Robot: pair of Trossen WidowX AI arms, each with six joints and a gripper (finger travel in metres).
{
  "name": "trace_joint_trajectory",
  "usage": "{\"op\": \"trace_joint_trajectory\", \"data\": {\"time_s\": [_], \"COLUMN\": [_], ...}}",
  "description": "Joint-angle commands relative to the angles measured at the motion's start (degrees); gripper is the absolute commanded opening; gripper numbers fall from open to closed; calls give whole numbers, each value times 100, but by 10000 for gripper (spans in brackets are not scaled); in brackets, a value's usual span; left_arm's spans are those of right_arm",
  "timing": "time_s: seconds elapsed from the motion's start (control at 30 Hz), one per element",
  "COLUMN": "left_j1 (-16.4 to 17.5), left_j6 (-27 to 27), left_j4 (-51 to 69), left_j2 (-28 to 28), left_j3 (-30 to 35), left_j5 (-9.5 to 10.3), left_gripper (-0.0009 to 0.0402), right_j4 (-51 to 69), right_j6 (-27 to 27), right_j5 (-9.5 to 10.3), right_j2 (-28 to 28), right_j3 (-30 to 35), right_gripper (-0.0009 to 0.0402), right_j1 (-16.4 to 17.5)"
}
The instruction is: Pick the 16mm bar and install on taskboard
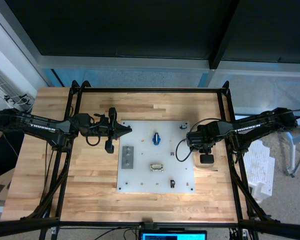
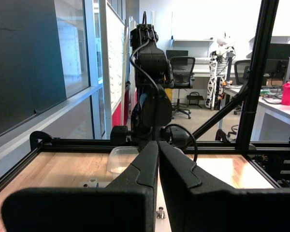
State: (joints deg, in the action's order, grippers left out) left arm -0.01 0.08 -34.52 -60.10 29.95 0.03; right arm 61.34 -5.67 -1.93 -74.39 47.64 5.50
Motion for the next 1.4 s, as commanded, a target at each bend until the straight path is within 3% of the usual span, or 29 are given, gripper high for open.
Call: {"op": "trace_joint_trajectory", "data": {"time_s": [0.03, 0.57, 1.1, 1.4], "left_j1": [0, 2, 2, 2], "left_j6": [-2, -2, -2, -2], "left_j4": [-2, -2, -2, -2], "left_j2": [0, 0, 0, 0], "left_j3": [0, 0, 0, 0], "left_j5": [-2, -2, -2, -2], "left_gripper": [0, 0, 0, 0], "right_j4": [293, 1182, 1132, 925], "right_j6": [-7, -42, -356, -667], "right_j5": [2, 0, 0, -2], "right_j2": [15, 15, 0, -107], "right_j3": [264, 1261, 1307, 1408], "right_gripper": [2, 2, 2, 2], "right_j1": [0, 4, 63, 374]}}
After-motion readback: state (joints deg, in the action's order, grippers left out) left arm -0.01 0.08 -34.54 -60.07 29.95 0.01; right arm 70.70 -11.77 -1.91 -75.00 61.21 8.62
